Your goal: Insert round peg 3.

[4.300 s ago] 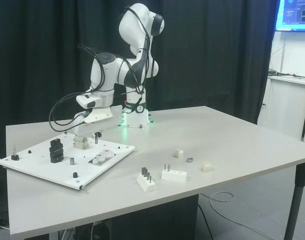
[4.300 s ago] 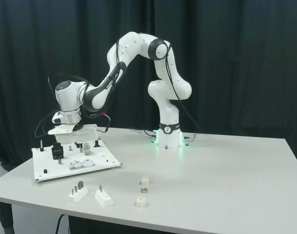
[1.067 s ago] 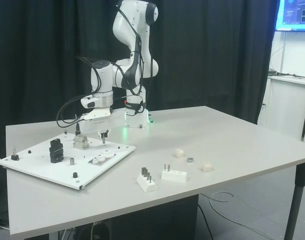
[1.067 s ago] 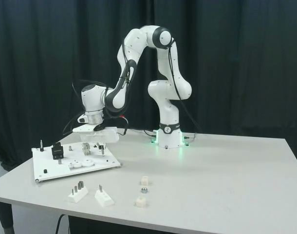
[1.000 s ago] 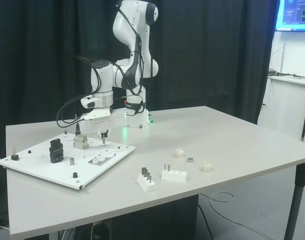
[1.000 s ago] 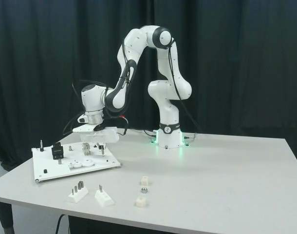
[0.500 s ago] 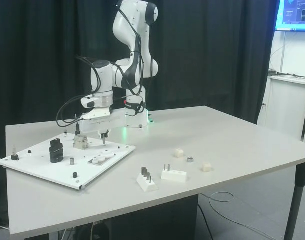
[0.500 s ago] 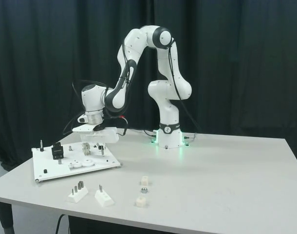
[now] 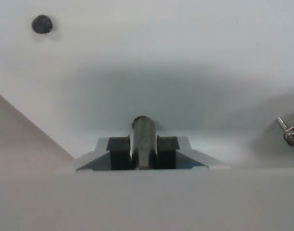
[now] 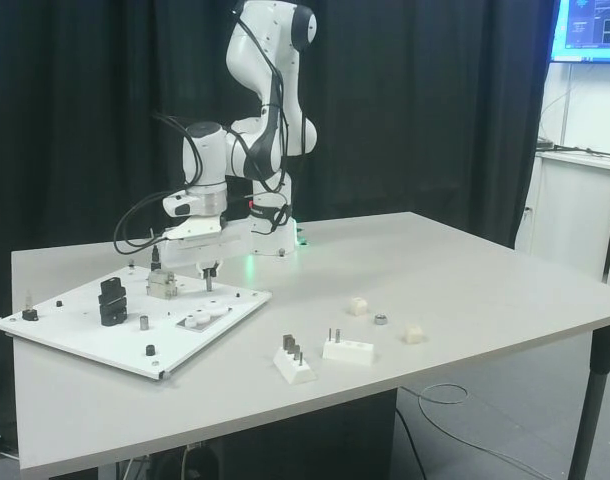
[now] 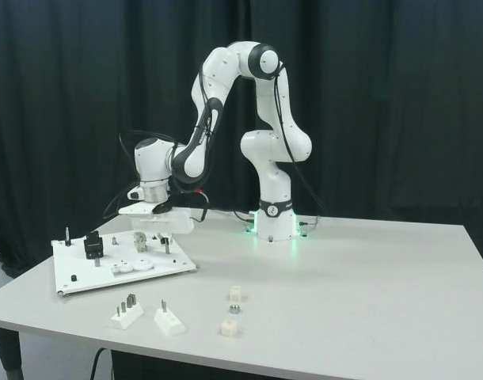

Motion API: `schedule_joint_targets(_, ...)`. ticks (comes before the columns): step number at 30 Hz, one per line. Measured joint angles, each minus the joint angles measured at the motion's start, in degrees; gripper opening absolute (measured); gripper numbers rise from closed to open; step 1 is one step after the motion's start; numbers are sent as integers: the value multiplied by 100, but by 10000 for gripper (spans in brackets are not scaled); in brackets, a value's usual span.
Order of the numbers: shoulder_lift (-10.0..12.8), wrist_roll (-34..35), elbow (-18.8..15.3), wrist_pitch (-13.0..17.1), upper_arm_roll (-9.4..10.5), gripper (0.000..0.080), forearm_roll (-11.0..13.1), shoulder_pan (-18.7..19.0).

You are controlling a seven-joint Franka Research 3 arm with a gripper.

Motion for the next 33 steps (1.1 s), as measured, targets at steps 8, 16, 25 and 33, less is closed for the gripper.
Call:
schedule_joint_targets(8,3,0,-5,42,0,112,63,0)
schedule_joint_targets(16,21,0,-11,108,0,112,94,0)
schedule_joint_targets(25,35,0,-26,113,0,112,98,0)
schedule_joint_targets(33,40,0,-44,113,0,112,104,0)
